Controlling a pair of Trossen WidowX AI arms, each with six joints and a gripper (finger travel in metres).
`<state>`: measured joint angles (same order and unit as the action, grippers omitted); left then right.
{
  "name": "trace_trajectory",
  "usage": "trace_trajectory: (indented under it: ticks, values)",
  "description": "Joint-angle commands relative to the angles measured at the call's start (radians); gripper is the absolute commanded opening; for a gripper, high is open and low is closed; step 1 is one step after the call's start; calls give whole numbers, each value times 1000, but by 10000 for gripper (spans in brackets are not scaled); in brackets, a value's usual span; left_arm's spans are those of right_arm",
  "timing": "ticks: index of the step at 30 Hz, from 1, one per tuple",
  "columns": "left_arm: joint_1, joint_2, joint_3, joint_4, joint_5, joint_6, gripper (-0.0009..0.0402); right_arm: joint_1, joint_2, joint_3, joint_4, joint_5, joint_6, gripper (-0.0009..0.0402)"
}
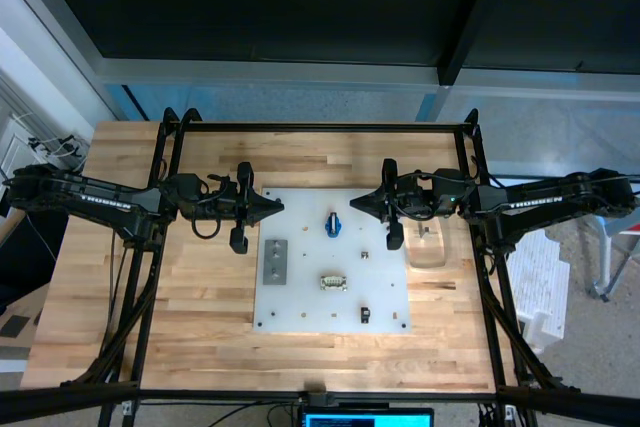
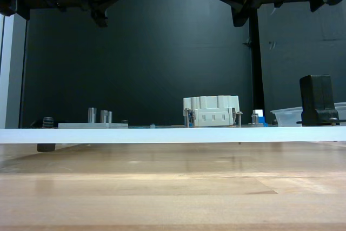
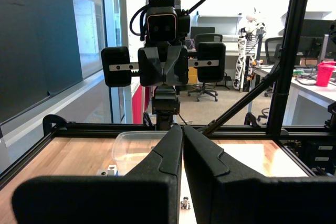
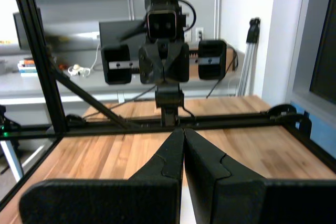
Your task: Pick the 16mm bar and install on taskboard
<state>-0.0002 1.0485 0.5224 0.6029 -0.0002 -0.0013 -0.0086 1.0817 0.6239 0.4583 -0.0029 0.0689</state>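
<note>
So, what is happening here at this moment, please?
Nothing is being handled yet. The left gripper and the right gripper both hang shut and empty, high above the taskboard, pointing at each other. The board lies flat on the wooden table, with a clear tray beside its right edge. The installing has not begun.
</note>
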Motion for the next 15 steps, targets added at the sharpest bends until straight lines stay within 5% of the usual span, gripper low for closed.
trace_trajectory:
  ticks: [1, 15]
  values:
    - [0, 0, 0, 0, 0, 0, 0, 0, -3, 47, -119, 1, 2, 0]
    - [0, 0, 0, 0, 0, 0, 0, 0, -3, 277, -751, 11, -20, 0]
